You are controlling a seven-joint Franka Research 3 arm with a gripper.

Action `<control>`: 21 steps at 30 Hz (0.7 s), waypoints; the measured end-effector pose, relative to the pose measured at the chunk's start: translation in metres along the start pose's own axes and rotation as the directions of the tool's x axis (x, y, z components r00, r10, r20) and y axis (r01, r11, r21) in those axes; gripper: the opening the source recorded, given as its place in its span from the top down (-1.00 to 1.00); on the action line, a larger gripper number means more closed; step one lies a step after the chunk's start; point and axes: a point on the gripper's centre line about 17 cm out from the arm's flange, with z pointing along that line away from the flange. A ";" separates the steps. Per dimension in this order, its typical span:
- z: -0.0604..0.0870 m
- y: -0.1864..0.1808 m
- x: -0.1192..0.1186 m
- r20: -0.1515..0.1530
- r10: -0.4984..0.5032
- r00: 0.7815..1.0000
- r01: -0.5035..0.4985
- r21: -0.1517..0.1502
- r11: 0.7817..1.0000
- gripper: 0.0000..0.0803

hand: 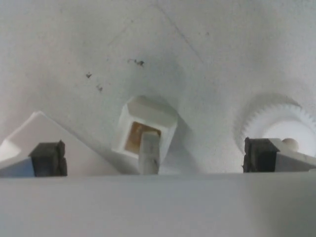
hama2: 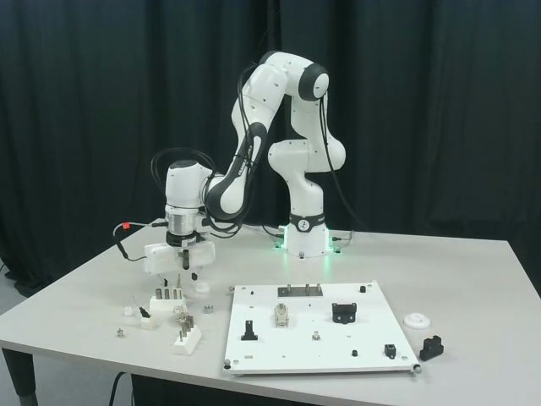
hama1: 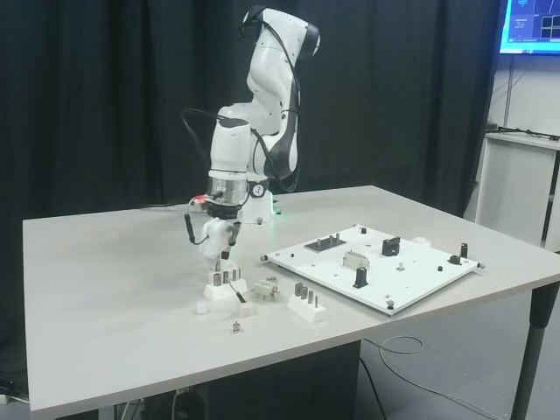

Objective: Pick Ethernet.

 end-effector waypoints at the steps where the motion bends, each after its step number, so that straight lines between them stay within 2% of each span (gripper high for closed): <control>1: 0.000 0.000 0.000 0.002 0.005 1.000 -0.005 0.001 1.000 -0.99; 10: 0.002 0.004 -0.001 0.016 0.044 0.999 -0.044 0.002 0.999 -0.99; 21: 0.004 0.010 -0.003 0.015 0.039 0.999 -0.038 -0.006 0.999 -0.99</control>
